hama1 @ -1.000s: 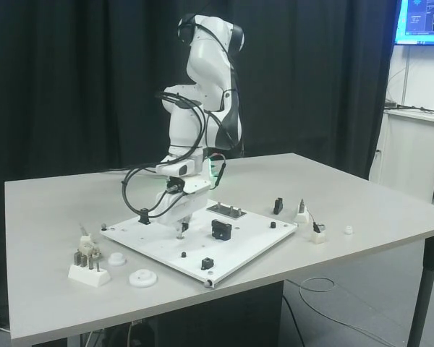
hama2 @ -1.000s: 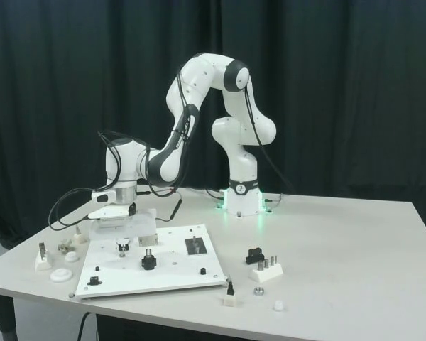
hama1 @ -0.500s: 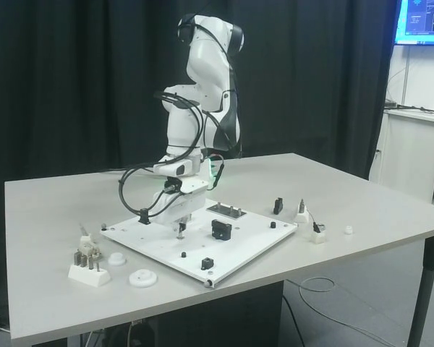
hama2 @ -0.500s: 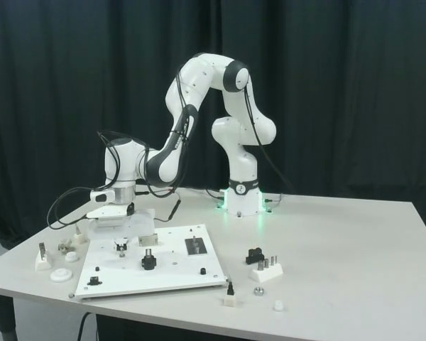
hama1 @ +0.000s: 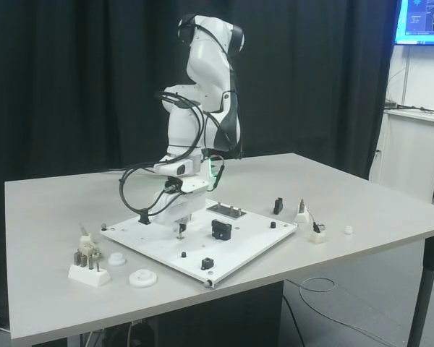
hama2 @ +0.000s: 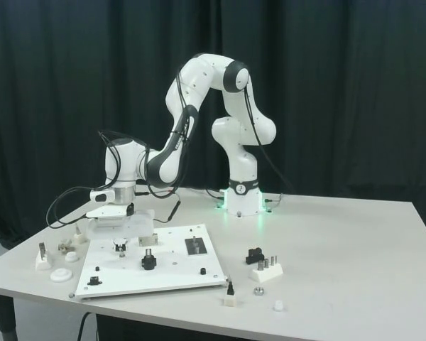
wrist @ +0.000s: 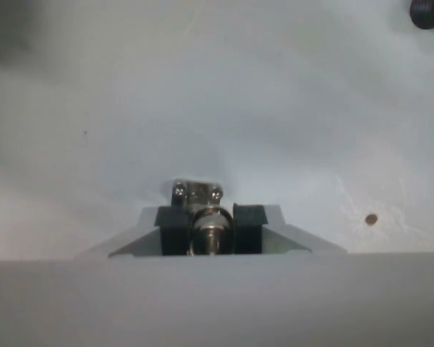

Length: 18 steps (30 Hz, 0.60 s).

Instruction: Insert BNC.

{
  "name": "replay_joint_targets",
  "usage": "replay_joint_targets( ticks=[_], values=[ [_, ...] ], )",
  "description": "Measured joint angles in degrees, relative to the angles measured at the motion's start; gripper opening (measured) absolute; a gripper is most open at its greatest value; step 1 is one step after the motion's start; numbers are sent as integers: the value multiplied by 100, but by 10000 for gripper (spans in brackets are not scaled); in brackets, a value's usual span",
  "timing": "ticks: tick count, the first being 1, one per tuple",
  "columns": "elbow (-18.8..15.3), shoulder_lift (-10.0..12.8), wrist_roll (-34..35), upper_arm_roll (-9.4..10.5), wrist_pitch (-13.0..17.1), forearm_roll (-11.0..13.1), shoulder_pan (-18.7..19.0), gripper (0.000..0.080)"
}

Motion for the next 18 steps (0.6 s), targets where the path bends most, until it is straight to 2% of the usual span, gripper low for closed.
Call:
replay_joint_targets(
  ticks=[18],
  values=[
    [1, 1, 0, -5, -9, 52, 0, 121]
  ],
)
